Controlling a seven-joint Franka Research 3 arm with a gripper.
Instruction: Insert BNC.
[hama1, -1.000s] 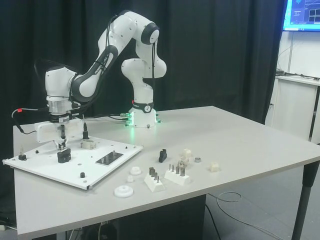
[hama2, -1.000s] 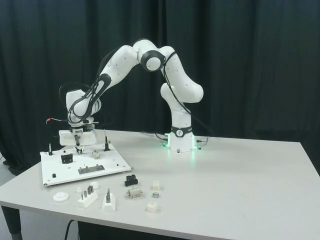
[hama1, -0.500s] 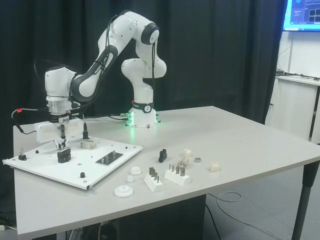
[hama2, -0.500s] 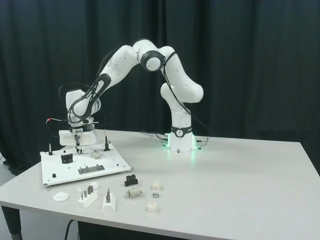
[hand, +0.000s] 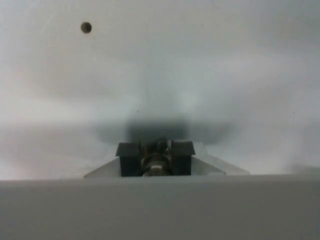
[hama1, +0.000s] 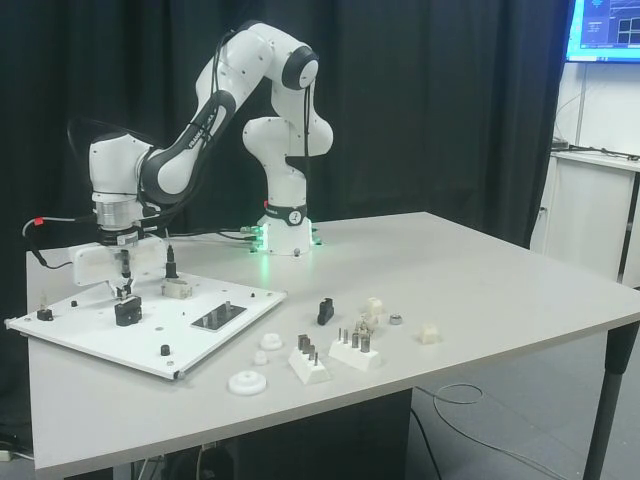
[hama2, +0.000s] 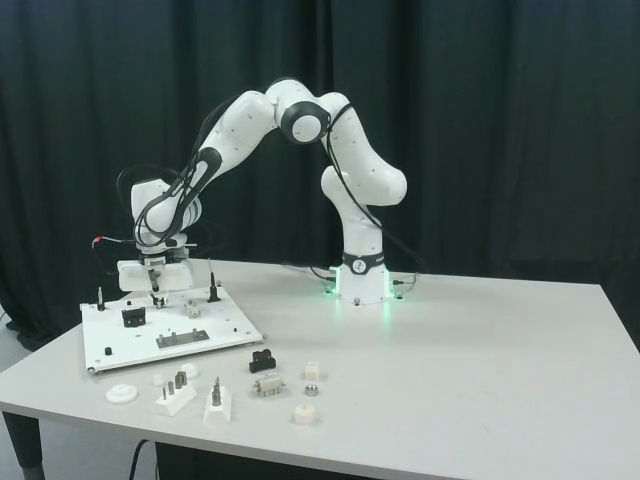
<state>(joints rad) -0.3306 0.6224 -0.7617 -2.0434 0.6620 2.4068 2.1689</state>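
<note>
Grey table (hama1: 480, 290) under black curtains: the gripper (hama1: 123, 288) stood low over the white board (hama1: 150, 330).
Its 2 fingers seemed closed on the BNC (hand: 156, 159), a small metal plug held upright between black pads. The board's black block (hama1: 127, 314) sat just beside and below, so the coming move was judged a short drop along the plug's vertical axis.

I stand in a robotics lab; black curtains (hama2: 520, 130) behind my grey worktop (hama1: 480, 290), a wall screen (hama1: 605, 30), a white fixture board (hama1: 150, 325).
</note>
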